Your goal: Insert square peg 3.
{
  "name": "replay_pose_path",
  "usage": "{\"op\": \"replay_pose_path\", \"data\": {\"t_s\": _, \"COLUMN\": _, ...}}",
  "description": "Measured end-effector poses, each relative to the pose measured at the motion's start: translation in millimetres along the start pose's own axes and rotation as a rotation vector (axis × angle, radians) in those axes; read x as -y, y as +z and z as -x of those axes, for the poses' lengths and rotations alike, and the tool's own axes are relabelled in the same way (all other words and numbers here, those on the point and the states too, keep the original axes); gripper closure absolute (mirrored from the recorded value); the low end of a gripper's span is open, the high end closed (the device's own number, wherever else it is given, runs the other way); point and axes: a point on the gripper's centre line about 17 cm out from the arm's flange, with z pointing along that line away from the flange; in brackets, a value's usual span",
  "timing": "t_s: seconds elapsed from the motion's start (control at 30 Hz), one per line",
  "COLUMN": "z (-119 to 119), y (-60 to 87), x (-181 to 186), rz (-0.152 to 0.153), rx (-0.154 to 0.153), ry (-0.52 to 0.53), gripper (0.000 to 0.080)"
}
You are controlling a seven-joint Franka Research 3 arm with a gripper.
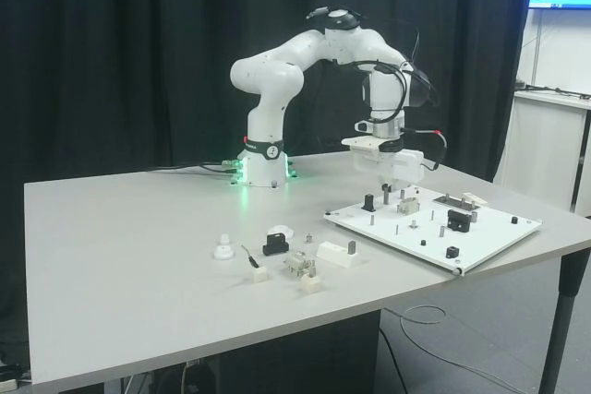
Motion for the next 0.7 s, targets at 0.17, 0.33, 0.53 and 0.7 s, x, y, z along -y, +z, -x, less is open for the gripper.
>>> {"op": "replay_pose_path", "data": {"t_s": 0.17, "z": 0.0, "y": -0.1, "x": 0.4, "rz": -0.001, "rx": -0.002, "ry": 0.022, "gripper": 0.0692}}
{"op": "replay_pose_path", "data": {"t_s": 0.33, "z": 0.1, "y": 0.2, "x": 0.8, "rz": -0.003, "rx": -0.008, "ry": 0.057, "gripper": 0.0692}}
{"op": "replay_pose_path", "data": {"t_s": 0.53, "z": 0.0, "y": 0.1, "x": 1.2, "rz": -0.005, "rx": -0.013, "ry": 0.13, "gripper": 0.0692}}
{"op": "replay_pose_path", "data": {"t_s": 0.7, "z": -0.3, "y": 0.1, "x": 1.4, "rz": -0.003, "rx": -0.02, "ry": 0.137, "gripper": 0.0692}}
